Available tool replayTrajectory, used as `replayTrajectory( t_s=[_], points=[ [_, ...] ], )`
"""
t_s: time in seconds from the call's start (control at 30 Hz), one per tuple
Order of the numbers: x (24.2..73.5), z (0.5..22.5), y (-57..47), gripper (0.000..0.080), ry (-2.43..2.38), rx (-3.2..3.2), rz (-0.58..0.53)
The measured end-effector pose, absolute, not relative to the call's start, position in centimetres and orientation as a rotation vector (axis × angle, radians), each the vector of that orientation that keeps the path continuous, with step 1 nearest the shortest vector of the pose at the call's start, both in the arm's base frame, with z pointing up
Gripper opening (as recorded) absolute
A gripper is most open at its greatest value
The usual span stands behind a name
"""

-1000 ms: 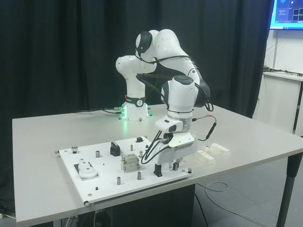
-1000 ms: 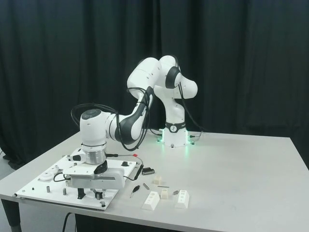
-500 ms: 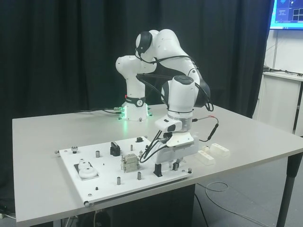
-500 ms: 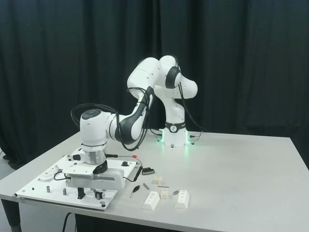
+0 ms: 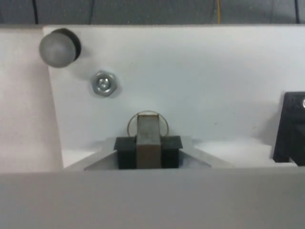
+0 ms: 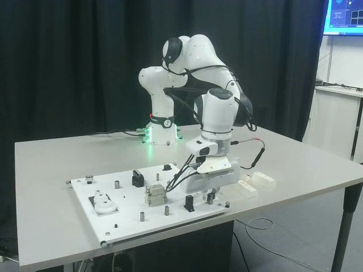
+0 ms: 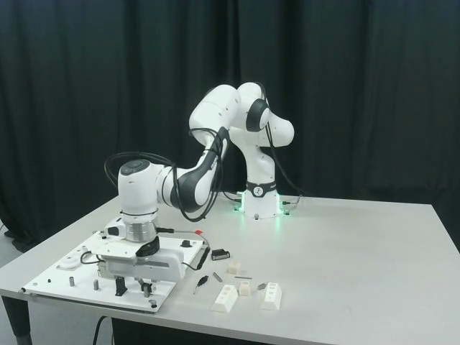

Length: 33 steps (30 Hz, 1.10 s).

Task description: Remove square peg 4.

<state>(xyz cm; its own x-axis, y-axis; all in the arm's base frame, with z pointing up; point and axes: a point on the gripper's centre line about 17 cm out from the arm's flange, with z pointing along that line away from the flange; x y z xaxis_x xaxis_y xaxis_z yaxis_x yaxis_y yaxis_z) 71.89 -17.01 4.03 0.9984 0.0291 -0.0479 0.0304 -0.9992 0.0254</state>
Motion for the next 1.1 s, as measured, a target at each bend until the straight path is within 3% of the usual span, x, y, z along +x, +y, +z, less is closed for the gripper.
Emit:
replayTrajectory(
  t_s=[0.67, 1.1],
  points=[
    [71.8, 5.1, -17.0, 0.0096, 0.052, 3.113, -0.095],
    [72.0, 8.1, -17.0, 0.0096, 0.081, 3.100, -0.123]
  ],
)
